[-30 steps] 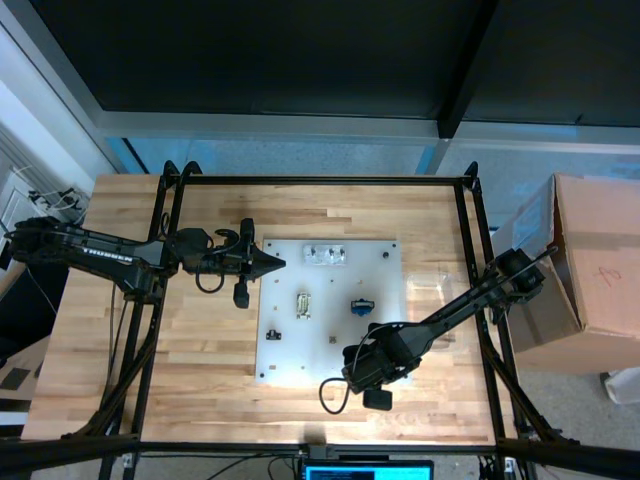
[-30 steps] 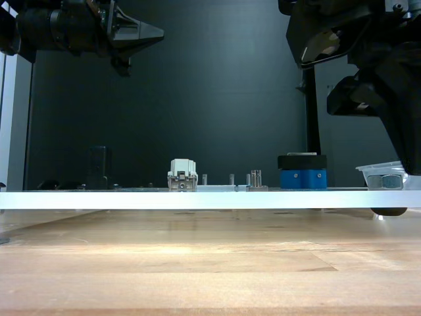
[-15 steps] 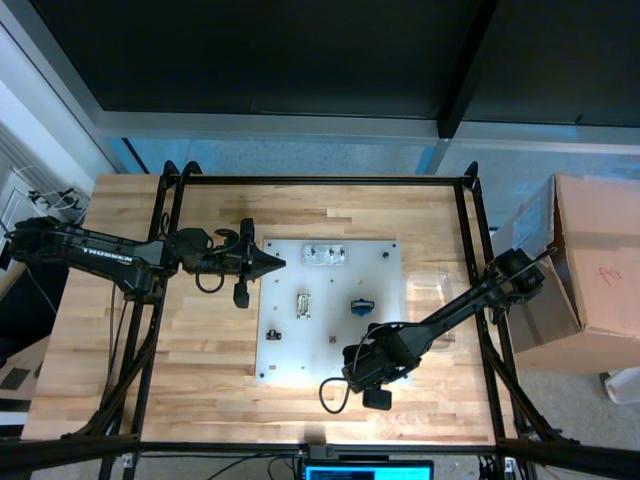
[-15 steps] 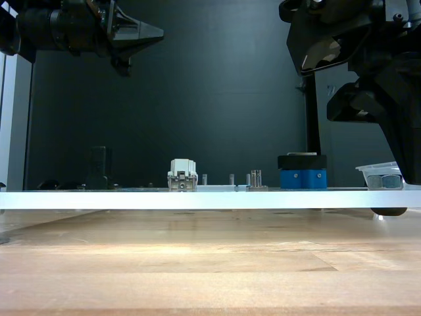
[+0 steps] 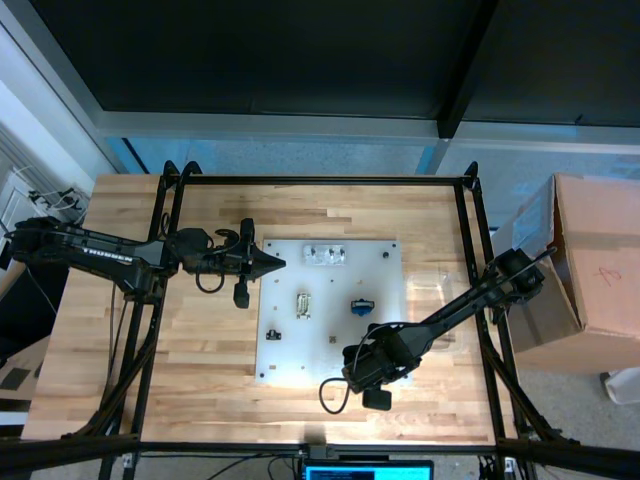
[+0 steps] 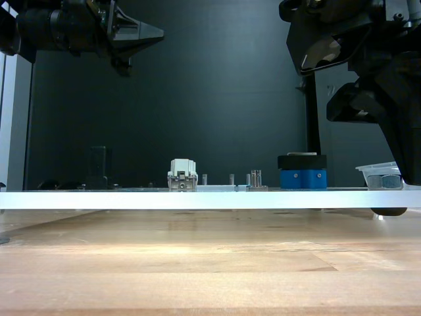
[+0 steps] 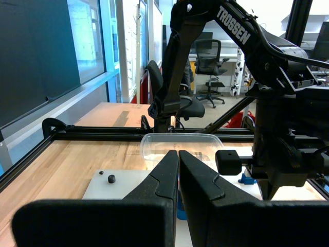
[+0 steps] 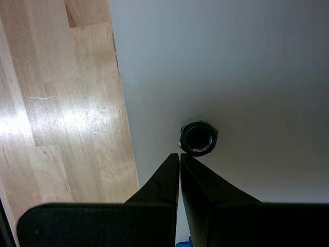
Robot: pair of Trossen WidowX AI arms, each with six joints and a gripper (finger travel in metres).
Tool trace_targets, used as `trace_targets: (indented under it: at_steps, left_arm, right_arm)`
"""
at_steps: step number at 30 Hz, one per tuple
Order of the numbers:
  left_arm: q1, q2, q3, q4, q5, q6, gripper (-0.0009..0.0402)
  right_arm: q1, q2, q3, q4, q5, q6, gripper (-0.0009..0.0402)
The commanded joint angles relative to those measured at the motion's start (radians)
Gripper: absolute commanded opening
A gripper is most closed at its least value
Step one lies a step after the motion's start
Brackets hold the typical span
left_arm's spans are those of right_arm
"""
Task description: Unfasten the M12 nut and place it in the container
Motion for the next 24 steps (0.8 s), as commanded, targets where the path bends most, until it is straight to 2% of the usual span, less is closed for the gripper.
trace_targets:
  at_steps: [1, 3, 6, 7, 8, 9, 12, 14, 20, 24]
  left_arm:
    - [0.0, 0.0, 0.0, 0.0, 0.0, 0.0, 0.0]
    - [0.0, 0.0, 0.0, 0.0, 0.0, 0.0, 0.0]
    - [0.0, 0.0, 0.0, 0.0, 0.0, 0.0, 0.0]
    - [0.0, 0.0, 0.0, 0.0, 0.0, 0.0, 0.0]
    - [0.0, 0.0, 0.0, 0.0, 0.0, 0.0, 0.0]
    - [0.0, 0.0, 0.0, 0.0, 0.0, 0.0, 0.0]
    - [0.0, 0.0, 0.0, 0.0, 0.0, 0.0, 0.0]
    - [0.0, 0.0, 0.0, 0.0, 0.0, 0.0, 0.0]
    - [0.0, 0.0, 0.0, 0.0, 0.0, 0.0, 0.0]
    - [0.0, 0.0, 0.0, 0.0, 0.0, 0.0, 0.0]
  right_arm:
    - [0.0, 0.0, 0.0, -0.003, 0.012, 0.0, 0.0004]
    - [0.0, -0.002, 0.0, -0.021, 0.077, 0.019, 0.0002]
    - [0.001, -0.013, 0.005, -0.077, 0.235, 0.082, 0.0001]
    - [0.001, -0.016, 0.01, -0.093, 0.273, 0.094, 0.0]
    - [0.001, -0.021, 0.012, -0.102, 0.295, 0.103, -0.0001]
    - [0.001, -0.026, 0.013, -0.103, 0.295, 0.103, 0.0]
    - [0.001, -0.037, 0.012, -0.105, 0.278, 0.103, 0.0]
    - [0.001, -0.043, 0.012, -0.108, 0.244, 0.101, 0.0]
    - [0.003, -0.049, 0.045, -0.107, 0.044, 0.076, 0.0]
    - [0.003, -0.049, 0.088, -0.107, -0.055, 0.053, 0.0]
